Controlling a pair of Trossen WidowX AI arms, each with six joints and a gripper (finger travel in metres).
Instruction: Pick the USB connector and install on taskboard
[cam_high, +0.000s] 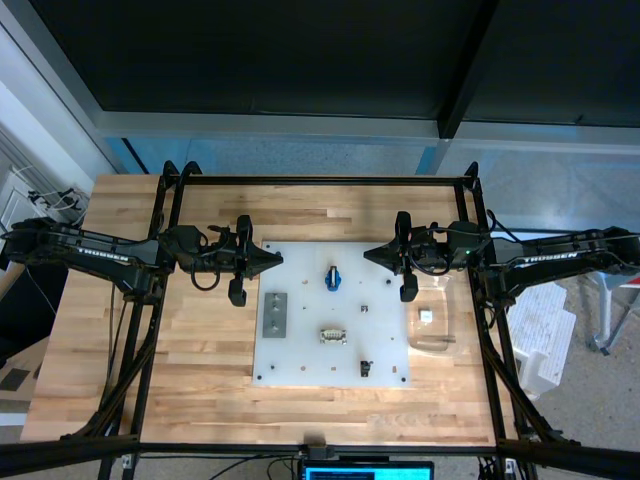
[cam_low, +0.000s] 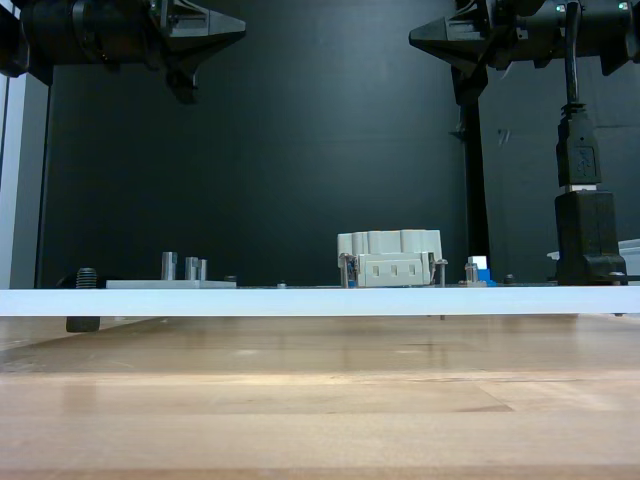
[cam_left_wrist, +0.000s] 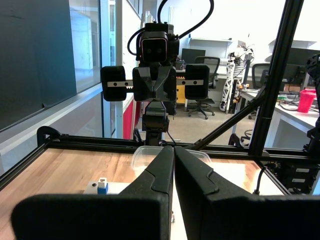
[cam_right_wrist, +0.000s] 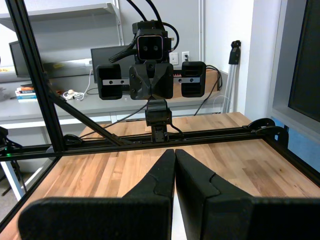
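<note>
The plug (cam_low: 580, 150) stands in port (cam_low: 590, 250) at board's (cam_high: 300, 372) 5 o'clock, silver band (cam_low: 579, 187) between, cable (cam_low: 572, 60) rising free, so install looks done. L gripper (cam_high: 278, 258) at 10 and R gripper (cam_high: 368, 256) at 2 hang high, fingers closed on nothing, prob. to clear it. Tray (cam_high: 440, 345) at 3 holds only the white block (cam_high: 426, 315).

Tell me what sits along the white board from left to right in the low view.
Grey peg plate → pale multi-pin connector → blue fitting → black port, with the USB plug standing on it, silver band between. Above, the left gripper hangs high left and the right gripper high right, both shut and empty.
</note>
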